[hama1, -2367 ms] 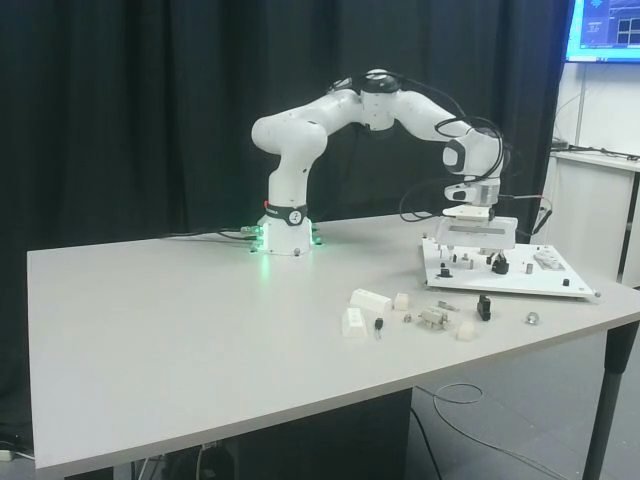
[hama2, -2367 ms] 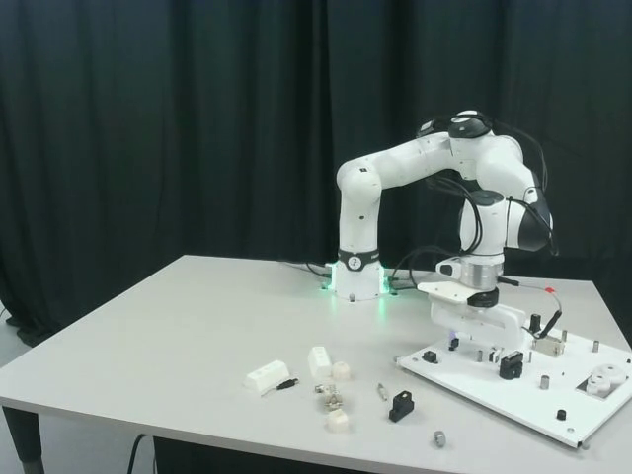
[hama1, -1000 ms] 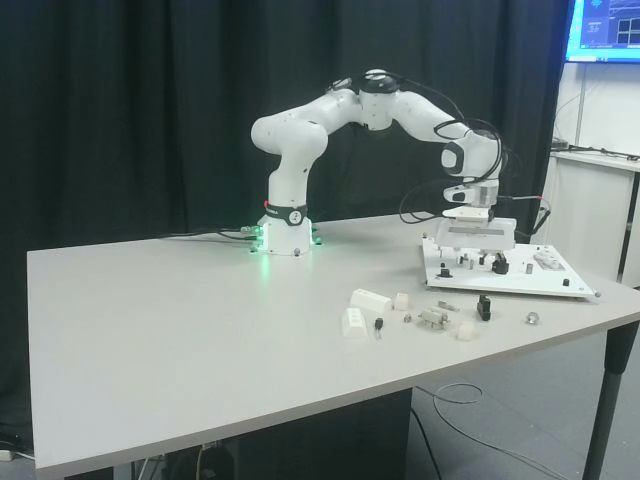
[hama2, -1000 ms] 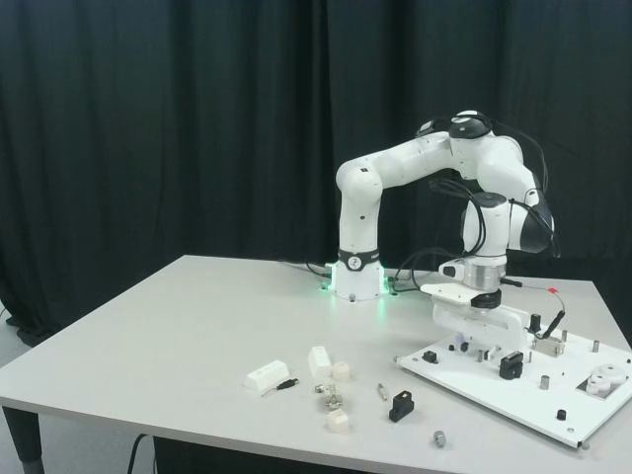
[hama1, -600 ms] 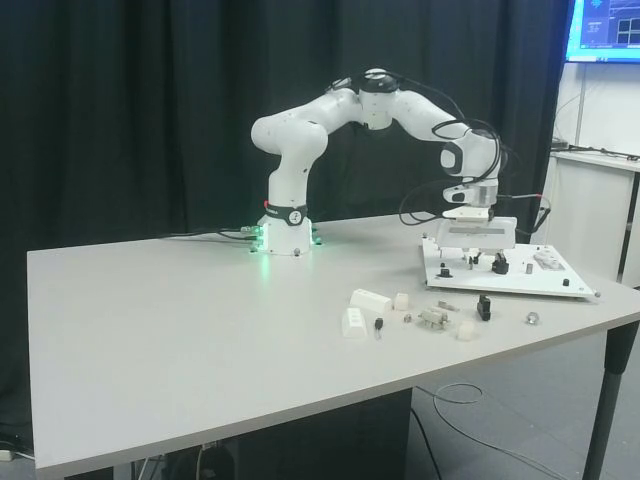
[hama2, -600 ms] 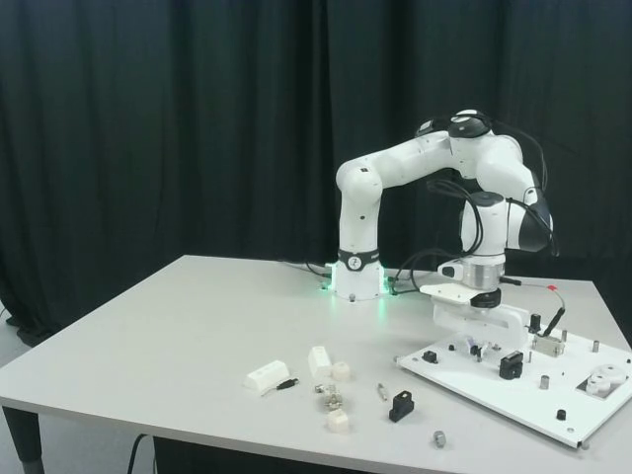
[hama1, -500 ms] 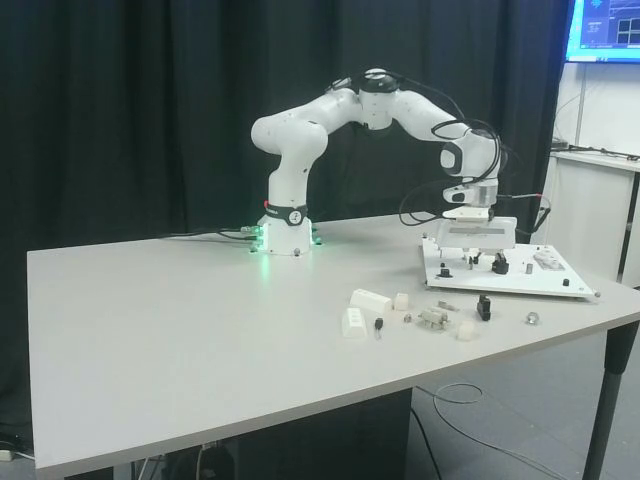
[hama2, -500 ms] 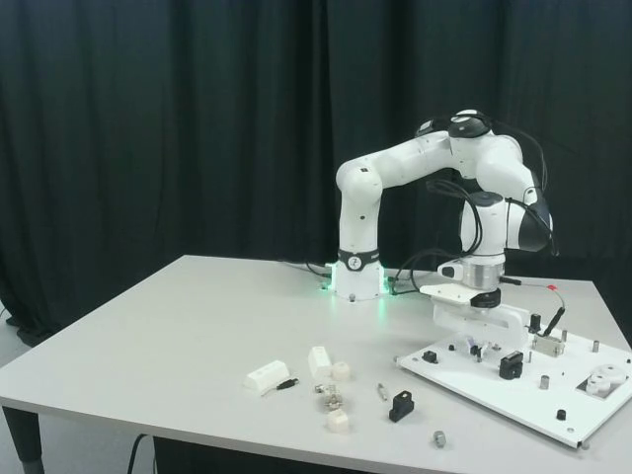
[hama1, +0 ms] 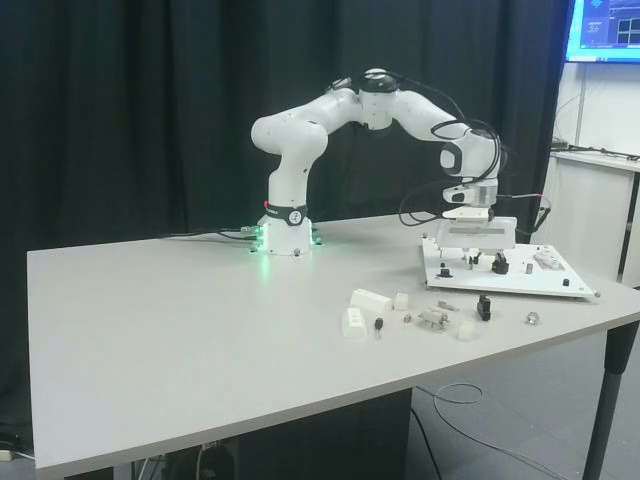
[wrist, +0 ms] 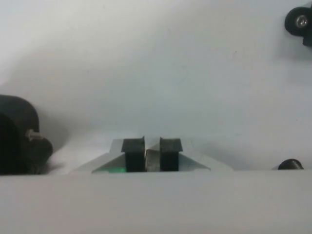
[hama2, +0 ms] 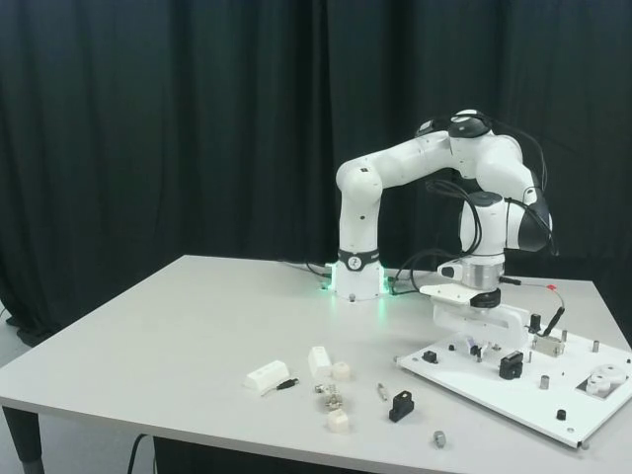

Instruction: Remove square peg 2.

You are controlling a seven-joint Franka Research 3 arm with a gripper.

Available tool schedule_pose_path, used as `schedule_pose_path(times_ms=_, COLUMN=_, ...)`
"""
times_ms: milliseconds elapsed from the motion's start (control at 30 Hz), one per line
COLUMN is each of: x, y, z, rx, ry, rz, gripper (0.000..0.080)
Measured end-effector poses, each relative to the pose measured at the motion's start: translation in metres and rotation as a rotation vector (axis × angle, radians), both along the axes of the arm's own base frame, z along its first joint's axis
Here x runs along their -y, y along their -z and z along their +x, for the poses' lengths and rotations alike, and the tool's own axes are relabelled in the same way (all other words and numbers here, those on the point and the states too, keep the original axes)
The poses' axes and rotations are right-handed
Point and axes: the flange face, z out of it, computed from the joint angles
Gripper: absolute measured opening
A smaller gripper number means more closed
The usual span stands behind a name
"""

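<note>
In the wrist view my gripper [wrist: 152, 150] is shut on a small grey square peg [wrist: 152, 163], held between the two black pads above the white board [wrist: 170, 73]. In both room views the gripper [hama1: 470, 258] [hama2: 475, 346] hangs just over the near-left part of the assembly board [hama1: 545, 283] [hama2: 513, 400], which lies at the right end of the grey table. The peg itself is too small to make out in the room views.
On the board stand a black fixture [wrist: 17, 134], a black knob [wrist: 298, 20] and several small pegs and blocks [hama2: 511, 366]. Loose parts lie on the table beside the board: white blocks [hama1: 368, 298] [hama1: 353, 322], a black clip [hama1: 484, 307], small metal pieces [hama1: 432, 318].
The hand has risen a little off the board and shifted slightly toward the arm's base, fingers staying shut. The loose parts have not moved.
</note>
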Motion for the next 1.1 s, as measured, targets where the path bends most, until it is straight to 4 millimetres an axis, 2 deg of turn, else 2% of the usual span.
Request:
schedule_pose_path(times_ms=433, x=0.0, y=-0.005, z=0.0, rx=0.0, ry=-0.004, rz=-0.002, gripper=0.0058)
schedule_pose_path(times_ms=1100, x=0.004, y=-0.049, z=0.001, rx=-0.014, ry=-0.016, rz=-0.02, gripper=0.0058)
